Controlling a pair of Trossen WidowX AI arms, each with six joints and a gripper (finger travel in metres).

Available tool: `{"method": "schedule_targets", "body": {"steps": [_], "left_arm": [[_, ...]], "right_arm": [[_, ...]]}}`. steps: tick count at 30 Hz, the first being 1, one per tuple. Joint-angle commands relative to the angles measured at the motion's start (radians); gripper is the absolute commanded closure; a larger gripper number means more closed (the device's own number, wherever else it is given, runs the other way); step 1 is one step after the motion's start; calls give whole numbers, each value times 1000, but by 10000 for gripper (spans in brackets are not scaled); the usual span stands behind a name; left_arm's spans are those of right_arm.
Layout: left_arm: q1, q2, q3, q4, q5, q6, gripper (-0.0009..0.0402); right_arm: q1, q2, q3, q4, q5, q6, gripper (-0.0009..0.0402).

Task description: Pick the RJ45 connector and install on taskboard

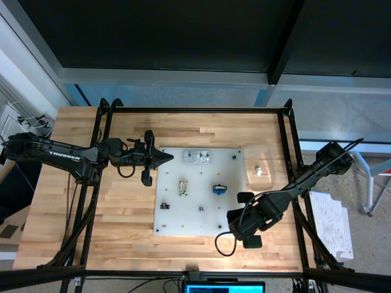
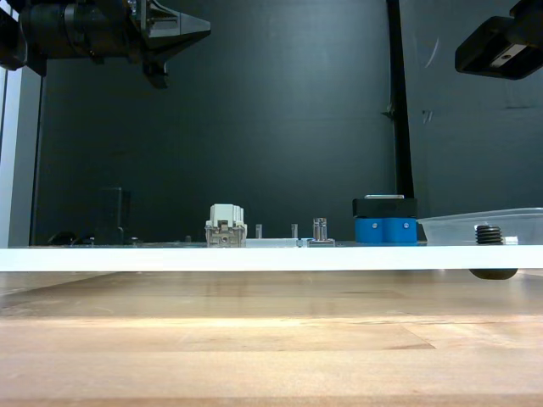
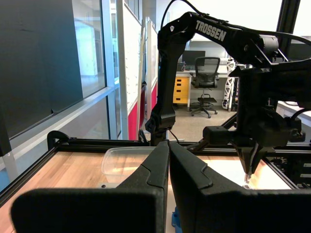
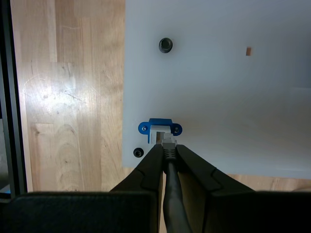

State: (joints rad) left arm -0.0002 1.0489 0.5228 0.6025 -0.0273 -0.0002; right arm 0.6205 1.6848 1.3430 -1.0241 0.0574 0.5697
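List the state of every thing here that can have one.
left gripper: shut, empty, raised near the taskboard's far left corner.
right gripper: shut on the RJ45 connector, raised over the taskboard.
RJ45 connector: held, plug end poking out ahead, not installed.
taskboard: flat on the table.
blue fitting: fixed to the taskboard.
clear tray: open-topped, right of the taskboard.

The left tool (image 1: 170, 157) hung over the far left edge of the taskboard (image 1: 183, 213), which lay on the bench (image 1: 67, 201). The right tool (image 4: 168, 146) hung above the board's near right corner, pinching the RJ45 connector (image 4: 168, 141) over a mount (image 4: 160, 127) below it. A tray (image 1: 269, 180) lay beyond this tool, beside the board.
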Motion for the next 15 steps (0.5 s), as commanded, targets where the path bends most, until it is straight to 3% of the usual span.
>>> {"method": "schedule_targets", "body": {"steps": [1, 15], "left_arm": [[0, 0, 0, 0, 0, 0, 393], [0, 0, 0, 0, 0, 0, 393]], "right_arm": [[3, 8, 0, 5, 2, 0, 393], [18, 12, -17, 24, 2, 26, 393]]}}
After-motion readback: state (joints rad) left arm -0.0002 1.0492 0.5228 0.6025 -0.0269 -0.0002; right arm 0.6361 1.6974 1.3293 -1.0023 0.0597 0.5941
